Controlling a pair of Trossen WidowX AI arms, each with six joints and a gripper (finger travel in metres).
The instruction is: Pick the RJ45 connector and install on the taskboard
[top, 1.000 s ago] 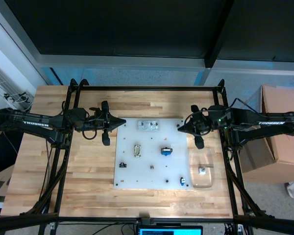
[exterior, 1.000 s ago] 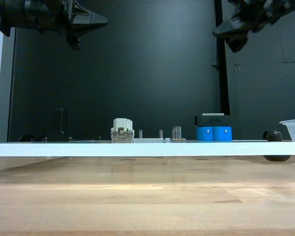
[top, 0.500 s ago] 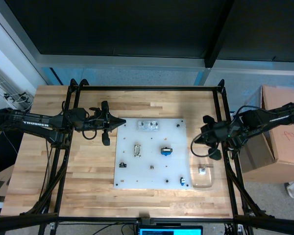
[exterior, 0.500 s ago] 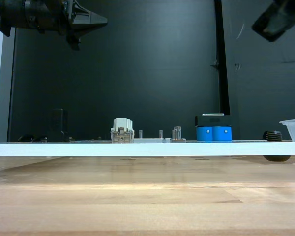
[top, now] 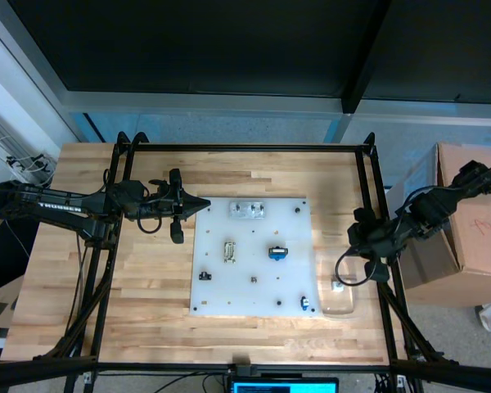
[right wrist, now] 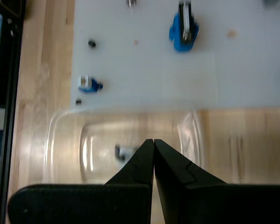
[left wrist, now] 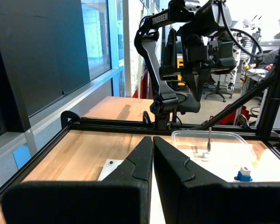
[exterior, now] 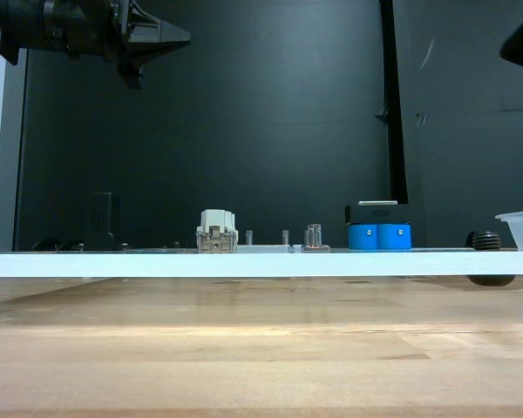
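The taskboard [top: 254, 282], a white panel, lies flat on the wooden tabletop [top: 139, 286]. The RJ45 connector [top: 338, 286] is not on it. The connector lies free in a clear tray [top: 349, 307] that sits on the tabletop just beside the taskboard's right edge, toward its near right corner. The right wrist view shows the connector as a small grey piece on the tray floor [right wrist: 123, 151], touched by nothing.

The right end effector [right wrist: 153, 141] hangs above that tray, off the taskboard's right edge, and points down. Its two fingers are clenched tip to tip with nothing between them, and they stand clear above the connector. In the low view only a dark part of this arm shows, high above the taskboard's right end.

The left end effector [top: 203, 205] is held level, high above the tabletop just off the taskboard's far left corner, and points toward the taskboard. Its fingers [left wrist: 139, 161] are also clenched together and hold nothing.

On the taskboard a blue fixture [top: 277, 252] stands right of centre, and a grey-white socket block [top: 229, 251] stands left of centre. A pale metal part [top: 248, 210] sits by the far edge, and a small blue piece [top: 305, 304] lies near the near right corner.
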